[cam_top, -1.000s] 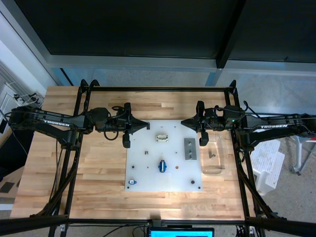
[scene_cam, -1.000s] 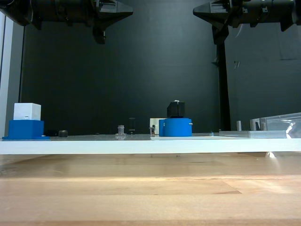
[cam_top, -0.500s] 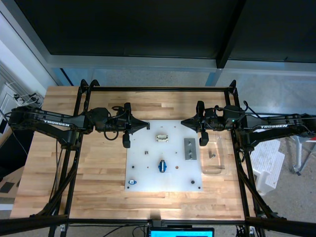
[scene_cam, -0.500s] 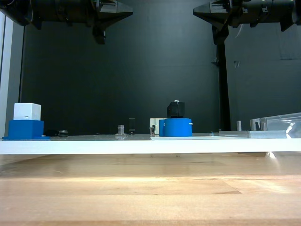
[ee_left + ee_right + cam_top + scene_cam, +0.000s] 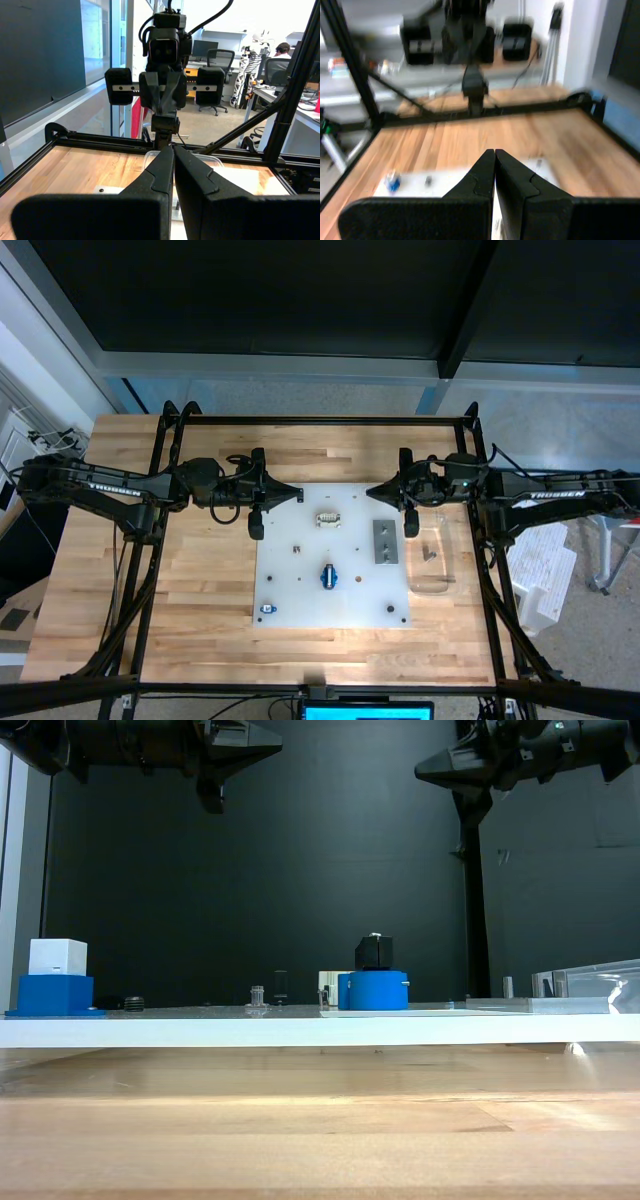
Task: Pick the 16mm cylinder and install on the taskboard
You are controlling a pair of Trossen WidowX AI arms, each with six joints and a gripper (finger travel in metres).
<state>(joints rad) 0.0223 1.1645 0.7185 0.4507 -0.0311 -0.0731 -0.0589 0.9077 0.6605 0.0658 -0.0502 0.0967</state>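
The wooden surface [image 5: 200, 580] and white taskboard [image 5: 300, 585] haven't budged. Left hand [image 5: 300, 494], fingers pressed together on nothing, still hovers at the board's ten o'clock. Right hand [image 5: 368, 493], likewise closed and empty, has just dipped its nose at one o'clock. In the clear tray [image 5: 432, 589], at the board's three o'clock, lies the 16mm cylinder [image 5: 429, 553].

Black arms [image 5: 120, 502] carry white TROSSEN lettering [image 5: 103, 489] and looped cables [image 5: 233, 460]; left end effector [image 5: 299, 494] and right end effector [image 5: 369, 492] are pointed.
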